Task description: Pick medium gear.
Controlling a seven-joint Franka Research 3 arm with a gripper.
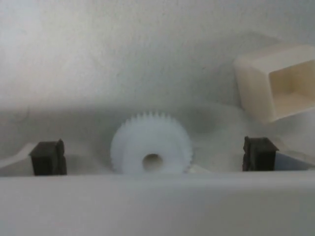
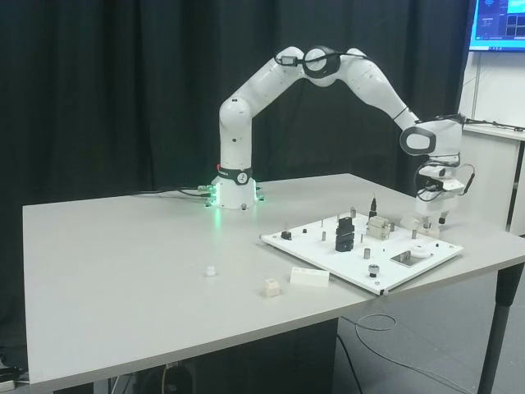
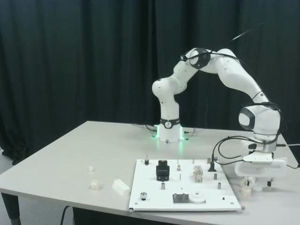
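White medium gear (image 1: 151, 150) sits centred between the spread fingers (image 1: 48, 158) of the gripper (image 1: 153, 156); pre-grasp step, next closing on it.

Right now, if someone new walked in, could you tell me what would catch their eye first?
The white arm arching from its green-lit base over the grey table to the far side of the white board. In the wrist view, a white gear sits between the open gripper's black fingertips, with a hollow block beside it.
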